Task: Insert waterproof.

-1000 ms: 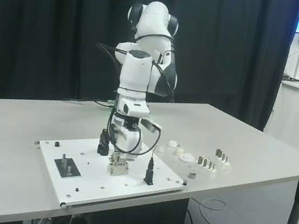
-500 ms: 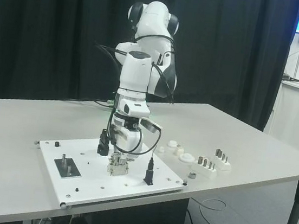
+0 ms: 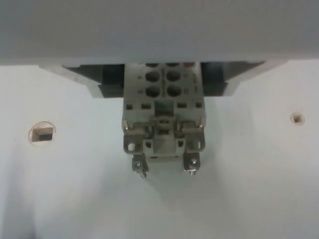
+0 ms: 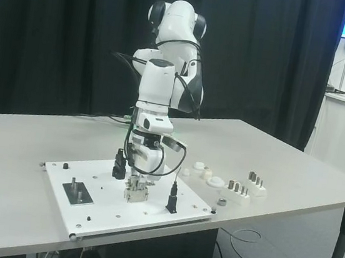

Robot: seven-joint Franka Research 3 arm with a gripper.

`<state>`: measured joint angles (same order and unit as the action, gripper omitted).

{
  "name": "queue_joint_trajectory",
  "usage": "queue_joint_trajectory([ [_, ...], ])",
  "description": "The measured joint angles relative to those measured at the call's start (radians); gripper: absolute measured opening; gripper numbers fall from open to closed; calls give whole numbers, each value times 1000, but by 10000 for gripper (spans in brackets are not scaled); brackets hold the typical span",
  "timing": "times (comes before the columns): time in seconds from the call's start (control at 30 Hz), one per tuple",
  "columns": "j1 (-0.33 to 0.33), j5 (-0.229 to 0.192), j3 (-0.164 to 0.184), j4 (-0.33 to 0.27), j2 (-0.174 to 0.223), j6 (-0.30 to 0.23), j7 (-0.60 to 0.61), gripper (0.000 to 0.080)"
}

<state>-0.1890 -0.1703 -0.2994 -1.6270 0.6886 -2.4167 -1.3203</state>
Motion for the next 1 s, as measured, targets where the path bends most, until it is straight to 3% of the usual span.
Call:
queue_joint_trajectory([
  [0.13, 2, 0, 0, -8, -3, -5, 0, 313],
  [0.17, 2, 0, 0, -9, -4, -8, 0, 536],
  [0.3, 3, 1, 0, -10, -9, -10, 0, 536],
  [0.33, 4, 1, 0, -10, -11, -10, 0, 732],
  [0.5, 7, 2, -1, -10, -26, -10, 0, 732],
  [0.53, 8, 3, -1, -11, -29, -9, 0, 786],
  [1.0, 45, 6, -30, -13, -84, 37, 3, 800],
])
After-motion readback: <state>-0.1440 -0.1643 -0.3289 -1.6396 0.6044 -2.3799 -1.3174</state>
